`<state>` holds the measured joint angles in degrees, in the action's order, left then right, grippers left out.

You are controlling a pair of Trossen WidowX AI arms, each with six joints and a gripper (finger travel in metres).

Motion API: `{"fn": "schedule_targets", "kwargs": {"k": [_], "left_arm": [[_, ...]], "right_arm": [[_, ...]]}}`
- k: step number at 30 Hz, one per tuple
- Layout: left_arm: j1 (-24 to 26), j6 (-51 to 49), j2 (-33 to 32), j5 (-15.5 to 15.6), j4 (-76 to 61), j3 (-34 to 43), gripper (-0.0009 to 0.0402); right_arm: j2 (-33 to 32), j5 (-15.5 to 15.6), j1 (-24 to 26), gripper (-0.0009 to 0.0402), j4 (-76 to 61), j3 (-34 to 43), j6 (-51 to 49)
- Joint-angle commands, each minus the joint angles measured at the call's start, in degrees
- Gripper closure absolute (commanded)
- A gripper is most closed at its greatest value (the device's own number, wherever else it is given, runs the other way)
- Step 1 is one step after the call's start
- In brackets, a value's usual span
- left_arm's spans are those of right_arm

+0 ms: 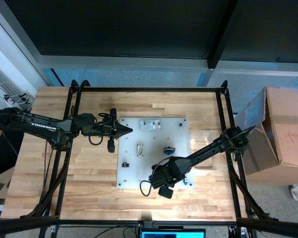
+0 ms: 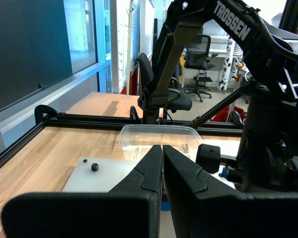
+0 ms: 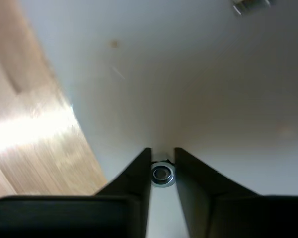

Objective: Unfasten the M12 nut and place it in the container

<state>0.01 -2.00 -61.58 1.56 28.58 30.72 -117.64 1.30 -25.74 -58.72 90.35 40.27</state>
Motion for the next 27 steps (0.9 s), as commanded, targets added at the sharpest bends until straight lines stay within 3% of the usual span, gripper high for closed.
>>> {"fn": "schedule_targets", "kwargs": {"k": [1, 7, 10, 19, 27], "left_arm": [[0.00, 0.00, -0.02, -0.02, 0.00, 0.00, 0.0393], [0.00, 0.00, -0.02, 0.00, 0.00, 0.00, 0.0393], [0.00, 0.00, -0.02, -0.02, 0.00, 0.00, 0.0393], [0.00, 0.00, -0.02, 0.00, 0.02, 0.00, 0.0393], [0.00, -0.02, -0.02, 0.00, 0.00, 0.00, 0.0393]], "right_arm": [[-0.11, 0.24, -0.02, 0.0373, -0.96, -0.22, -10.19], [-0.11, 0.24, -0.02, 0.0374, -0.92, -0.22, -30.42], [0.24, 0.22, 0.00, 0.0373, -0.96, -0.09, -33.48], [2.56, -0.22, -0.02, 0.0392, -0.76, 3.58, -30.82], [3.23, 0.28, -0.83, 0.0394, -0.46, 2.86, -14.47]]}}
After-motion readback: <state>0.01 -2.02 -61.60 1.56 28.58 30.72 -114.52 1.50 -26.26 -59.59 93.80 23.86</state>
